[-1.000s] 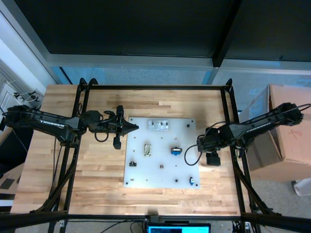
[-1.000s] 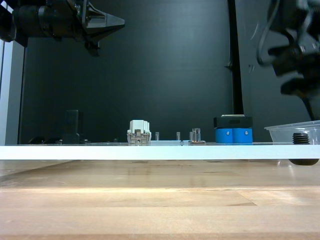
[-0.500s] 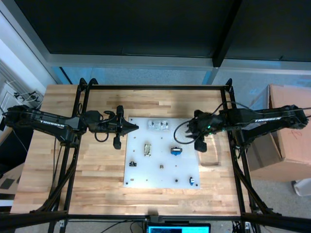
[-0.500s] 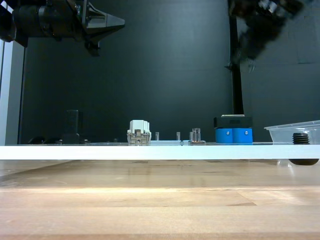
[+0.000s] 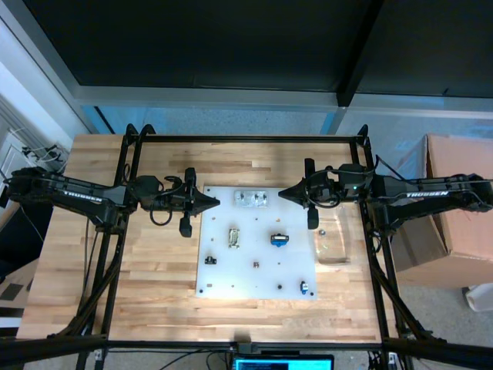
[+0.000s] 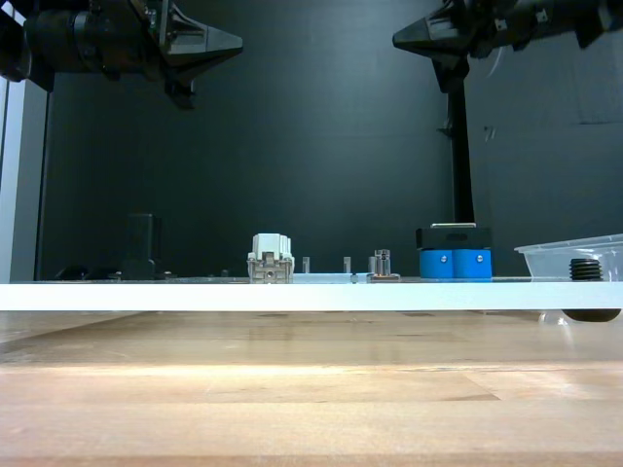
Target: Unfasten the M12 nut and place it in the container
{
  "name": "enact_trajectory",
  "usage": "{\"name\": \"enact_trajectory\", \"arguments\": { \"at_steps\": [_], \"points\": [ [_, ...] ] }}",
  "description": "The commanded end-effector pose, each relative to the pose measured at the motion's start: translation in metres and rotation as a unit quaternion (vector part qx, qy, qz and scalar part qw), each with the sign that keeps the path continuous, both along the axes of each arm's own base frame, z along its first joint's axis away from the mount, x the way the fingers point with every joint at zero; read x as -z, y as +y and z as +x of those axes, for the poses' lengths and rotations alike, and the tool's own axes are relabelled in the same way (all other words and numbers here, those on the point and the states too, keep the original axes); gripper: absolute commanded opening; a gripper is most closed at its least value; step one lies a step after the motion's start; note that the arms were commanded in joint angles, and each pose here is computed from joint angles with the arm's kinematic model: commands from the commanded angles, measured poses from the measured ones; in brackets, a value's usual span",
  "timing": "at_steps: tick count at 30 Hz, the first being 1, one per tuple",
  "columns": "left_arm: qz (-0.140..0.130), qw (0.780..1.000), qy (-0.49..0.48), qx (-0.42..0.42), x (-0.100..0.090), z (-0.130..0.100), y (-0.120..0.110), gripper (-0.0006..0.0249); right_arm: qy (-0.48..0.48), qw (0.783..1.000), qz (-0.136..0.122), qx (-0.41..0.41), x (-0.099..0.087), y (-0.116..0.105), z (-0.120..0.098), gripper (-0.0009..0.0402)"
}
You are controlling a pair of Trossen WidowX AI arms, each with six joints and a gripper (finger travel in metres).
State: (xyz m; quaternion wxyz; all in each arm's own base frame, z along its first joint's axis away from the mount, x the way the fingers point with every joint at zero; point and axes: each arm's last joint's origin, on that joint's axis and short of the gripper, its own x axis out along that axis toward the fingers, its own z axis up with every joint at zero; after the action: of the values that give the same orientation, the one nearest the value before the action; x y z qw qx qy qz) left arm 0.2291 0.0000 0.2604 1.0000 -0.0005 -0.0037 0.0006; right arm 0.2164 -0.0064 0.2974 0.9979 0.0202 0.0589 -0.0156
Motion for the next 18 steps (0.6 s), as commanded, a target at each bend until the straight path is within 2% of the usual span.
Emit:
{"name": "enact_trajectory", "arguments": {
  "at_steps": [1, 9, 13, 18],
  "points": [
    [0.0, 1.0, 0.0, 0.0, 0.0, 0.0, 0.0, 0.0, -0.036, 0.999, 0.002, 0.0, 0.01, 0.0, -0.001, 0.0],
    [0.0, 1.0, 0.0, 0.0, 0.0, 0.0, 0.0, 0.0, -0.062, 0.998, 0.016, 0.004, 0.03, 0.0, -0.005, 0.0],
    [0.0, 1.0, 0.0, 0.0, 0.0, 0.0, 0.0, 0.0, -0.067, 0.997, 0.023, 0.004, 0.036, 0.0, -0.006, 0.0],
    [0.0, 1.0, 0.0, 0.0, 0.0, 0.0, 0.0, 0.0, -0.064, 0.998, 0.017, 0.001, 0.038, 0.0, -0.006, 0.0]
  ]
}}
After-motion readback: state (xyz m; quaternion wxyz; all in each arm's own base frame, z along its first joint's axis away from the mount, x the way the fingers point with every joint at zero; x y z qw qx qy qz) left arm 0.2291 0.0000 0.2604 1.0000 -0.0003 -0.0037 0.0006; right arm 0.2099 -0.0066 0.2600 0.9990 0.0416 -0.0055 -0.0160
